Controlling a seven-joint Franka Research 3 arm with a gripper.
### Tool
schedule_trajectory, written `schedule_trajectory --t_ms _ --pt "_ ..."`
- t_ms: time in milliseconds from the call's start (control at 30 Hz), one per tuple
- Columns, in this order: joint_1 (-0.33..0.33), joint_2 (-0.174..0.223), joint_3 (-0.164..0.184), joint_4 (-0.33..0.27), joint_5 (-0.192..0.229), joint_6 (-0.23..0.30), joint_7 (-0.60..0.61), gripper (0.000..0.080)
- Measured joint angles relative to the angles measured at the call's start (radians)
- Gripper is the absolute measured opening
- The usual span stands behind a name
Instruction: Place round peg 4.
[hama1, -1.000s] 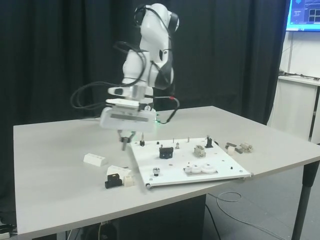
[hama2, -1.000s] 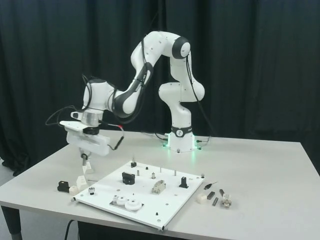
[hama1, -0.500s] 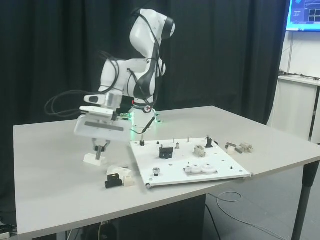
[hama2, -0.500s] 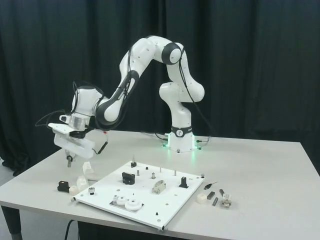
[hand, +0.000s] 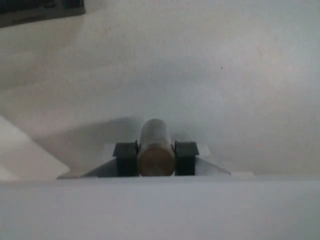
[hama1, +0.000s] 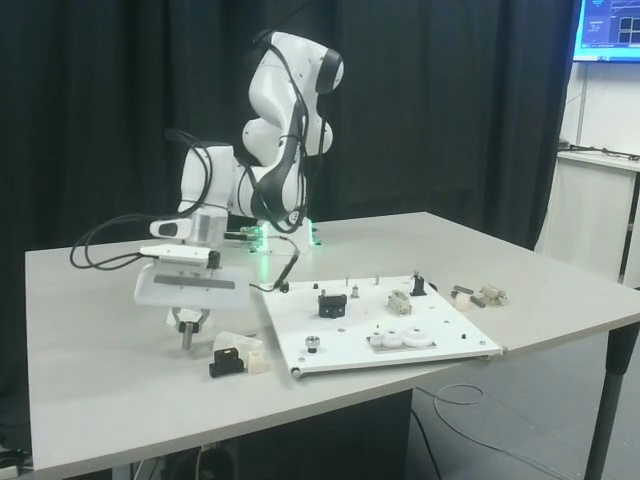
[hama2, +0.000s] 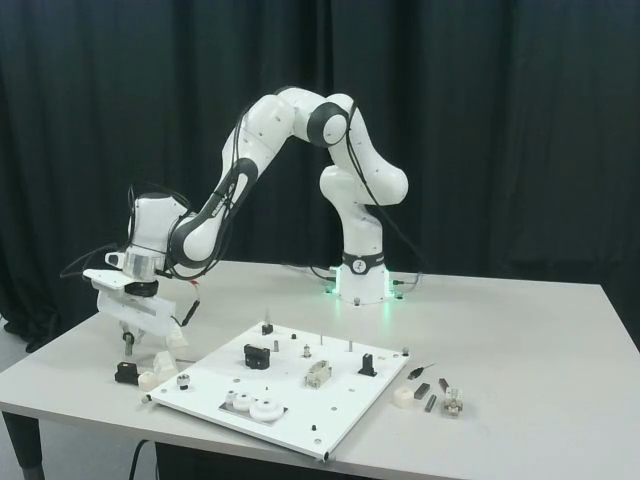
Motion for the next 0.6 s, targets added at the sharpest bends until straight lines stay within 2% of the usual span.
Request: schedule_trajectory --t_ms 233,600 --pt "-0.019 0.025 0.013 0.035 0.016 -0.031 -0.009 0.0153" --pt "-0.025 0.037 0.014 0.060 0.020 -0.061 -0.020 0.0153"
